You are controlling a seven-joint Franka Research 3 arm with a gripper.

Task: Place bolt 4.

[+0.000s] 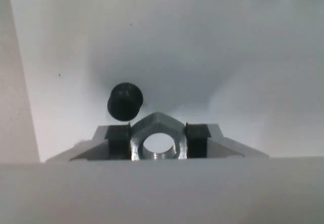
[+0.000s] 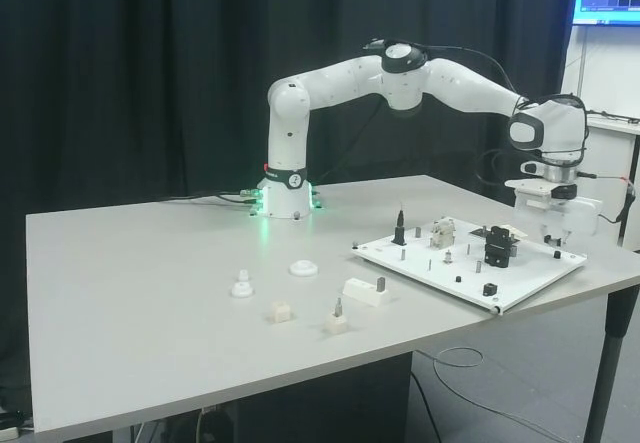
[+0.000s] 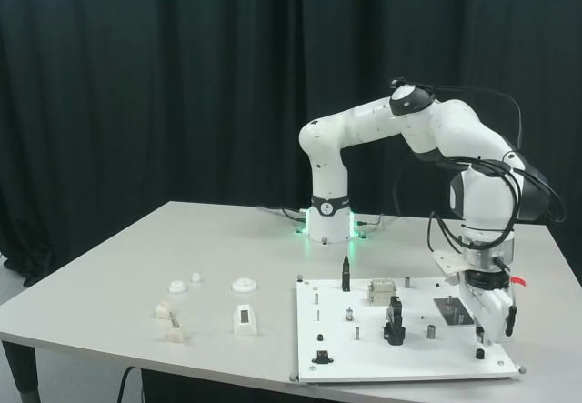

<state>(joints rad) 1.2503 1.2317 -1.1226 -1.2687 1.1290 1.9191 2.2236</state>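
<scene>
The white arm reaches out over the far corner of the white board point(image 3: 364, 367), which lies flat on the grey table point(image 2: 140, 293). Its gripper point(image 1: 157, 140) hangs just above the board's surface and is closed on a grey hex-headed bolt point(image 1: 158, 142), the black finger pads point(image 1: 119, 139) pressing the flats on either side; the wrist view looks straight into the threaded bore of the piece. Just beside the held bolt, a small black round peg point(image 1: 125, 101) stands up from the board, near the left pad but apart from it. In the second room view the gripper point(image 3: 485, 323) sits at the board's right edge, close to a dark square plate point(image 3: 452, 308) and a small black stud point(image 3: 479, 354). Elsewhere on the board stand a black clamp-like block point(image 3: 394, 319) and a tall black post point(image 3: 346, 274). Off the board, several small white pieces point(image 2: 300, 267) rest well apart on the table.
</scene>
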